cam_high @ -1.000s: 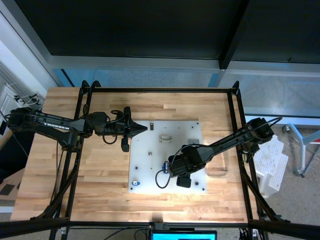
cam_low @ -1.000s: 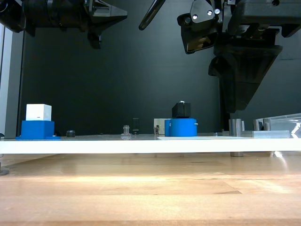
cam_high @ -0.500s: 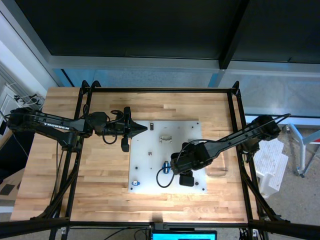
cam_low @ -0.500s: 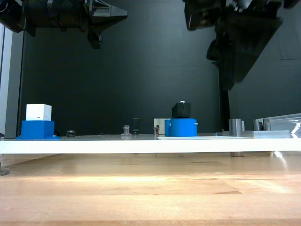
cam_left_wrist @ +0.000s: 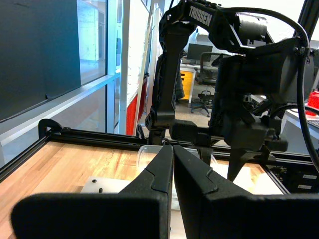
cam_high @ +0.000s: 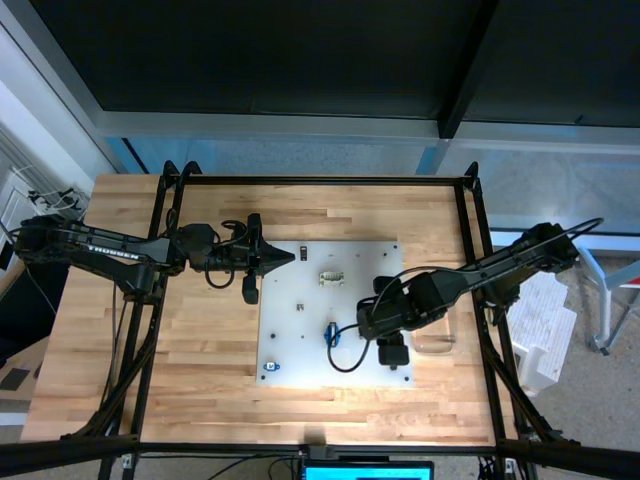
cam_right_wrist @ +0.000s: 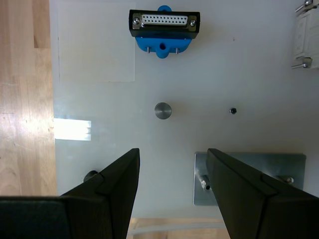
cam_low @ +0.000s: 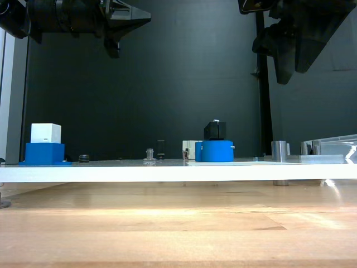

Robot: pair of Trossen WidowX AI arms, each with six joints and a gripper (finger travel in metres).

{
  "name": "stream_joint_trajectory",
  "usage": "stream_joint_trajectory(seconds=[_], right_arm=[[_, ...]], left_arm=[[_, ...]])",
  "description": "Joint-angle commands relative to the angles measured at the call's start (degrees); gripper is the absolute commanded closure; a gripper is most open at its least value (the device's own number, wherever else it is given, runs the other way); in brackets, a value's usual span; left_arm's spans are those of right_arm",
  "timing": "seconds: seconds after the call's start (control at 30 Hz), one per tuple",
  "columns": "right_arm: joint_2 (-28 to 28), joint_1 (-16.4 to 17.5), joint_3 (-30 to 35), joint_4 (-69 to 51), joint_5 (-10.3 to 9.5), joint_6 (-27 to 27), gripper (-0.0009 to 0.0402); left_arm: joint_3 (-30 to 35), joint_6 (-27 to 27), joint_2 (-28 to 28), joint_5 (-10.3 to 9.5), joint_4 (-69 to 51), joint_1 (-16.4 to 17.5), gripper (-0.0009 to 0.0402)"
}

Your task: Pick the 16mm cylinder and install on the taskboard

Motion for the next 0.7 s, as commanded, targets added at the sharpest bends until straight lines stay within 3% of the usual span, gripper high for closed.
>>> stream_joint_trajectory(seconds=[0.03,0.17,0.4,0.7], right_arm=[[-1.62,-0.17,-0.31,0.42,0.46,-0.5,0.0208],[-5.9,-2.34,-0.46,3.43,3.52,-3.15,0.0209],[-15.28,-6.93,-3.04,12.94,3.54,-7.93,0.0212],[-27.47,-11.98,-13.53,31.45,3.37,-14.49,0.0268]], left_arm=[[0.0,0.0,0.0,0.0,0.02,0.02,0.0393],[0.0,0.0,0.0,0.0,0.02,0.02,0.0393],[0.0,0.0,0.0,0.0,0.02,0.02,0.0393],[0.0,0.0,0.0,0.0,0.02,0.02,0.0393]])
